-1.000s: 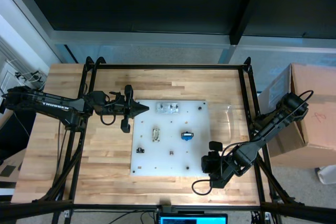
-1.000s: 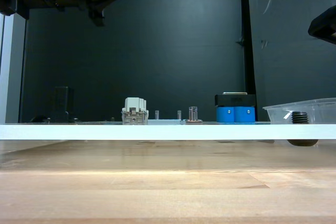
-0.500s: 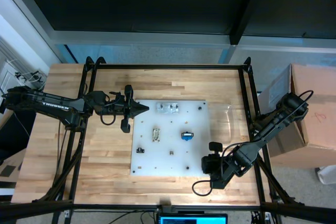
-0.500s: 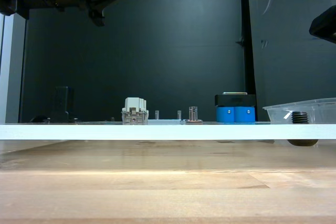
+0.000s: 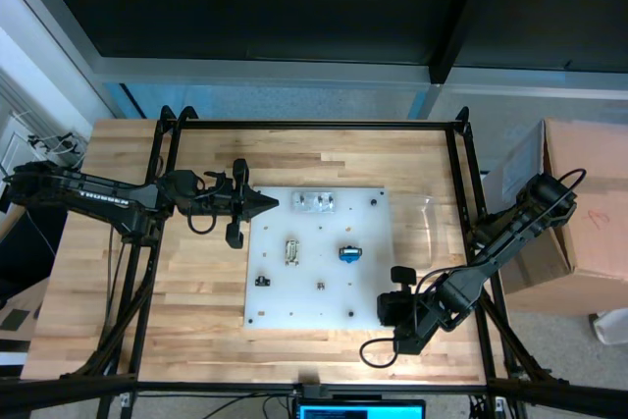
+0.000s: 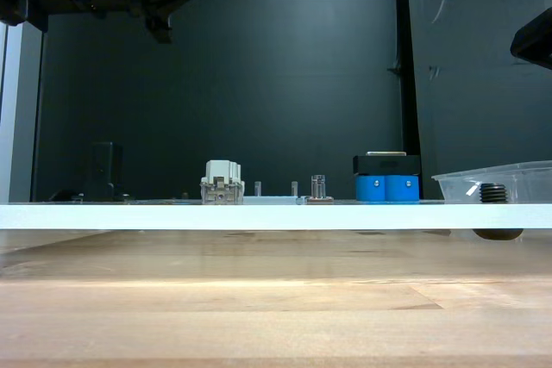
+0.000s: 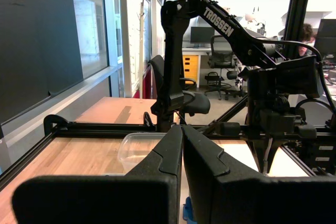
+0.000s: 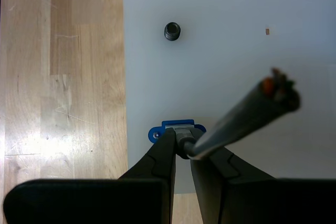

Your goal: Remove the RJ45 connector from the taskboard and place in the container

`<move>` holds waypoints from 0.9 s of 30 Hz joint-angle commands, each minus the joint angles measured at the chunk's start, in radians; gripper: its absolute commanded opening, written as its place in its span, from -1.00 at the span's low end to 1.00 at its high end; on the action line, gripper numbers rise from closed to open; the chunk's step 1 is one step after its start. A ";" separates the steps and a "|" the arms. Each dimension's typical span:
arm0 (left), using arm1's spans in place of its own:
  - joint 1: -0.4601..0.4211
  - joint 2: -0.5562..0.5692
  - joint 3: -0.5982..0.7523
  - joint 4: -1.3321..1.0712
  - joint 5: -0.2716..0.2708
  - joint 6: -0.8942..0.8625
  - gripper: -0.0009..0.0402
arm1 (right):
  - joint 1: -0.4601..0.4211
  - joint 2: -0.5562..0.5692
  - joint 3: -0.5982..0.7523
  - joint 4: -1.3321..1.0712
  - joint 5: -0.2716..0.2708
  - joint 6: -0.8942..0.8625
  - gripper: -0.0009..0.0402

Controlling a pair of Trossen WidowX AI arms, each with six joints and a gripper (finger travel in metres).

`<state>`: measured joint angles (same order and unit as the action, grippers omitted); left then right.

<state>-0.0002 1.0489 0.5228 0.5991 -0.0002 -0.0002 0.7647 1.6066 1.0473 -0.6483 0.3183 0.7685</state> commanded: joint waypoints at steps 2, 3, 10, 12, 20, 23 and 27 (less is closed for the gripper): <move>0.000 0.000 0.000 0.000 0.000 0.000 -0.96 | 0.000 0.000 0.000 0.003 0.003 0.002 -0.95; 0.000 0.000 0.000 0.000 0.000 0.000 -0.96 | 0.000 0.000 0.002 0.003 0.003 0.002 -0.96; 0.000 0.000 0.000 0.000 0.000 0.000 -0.96 | 0.000 -0.003 0.009 0.003 0.003 0.001 -0.96; 0.000 0.000 0.000 0.000 0.000 0.000 -0.96 | 0.000 -0.008 0.012 0.002 0.003 0.001 -0.96; 0.000 0.000 0.000 0.000 0.000 0.000 -0.96 | -0.001 -0.033 0.024 -0.031 0.006 0.000 -0.96; 0.000 0.000 0.000 0.000 0.000 0.000 -0.96 | -0.002 -0.048 0.040 -0.065 0.008 0.000 -0.96; 0.000 0.000 0.000 0.000 0.000 0.000 -0.96 | -0.006 -0.072 0.071 -0.122 0.021 0.002 -0.96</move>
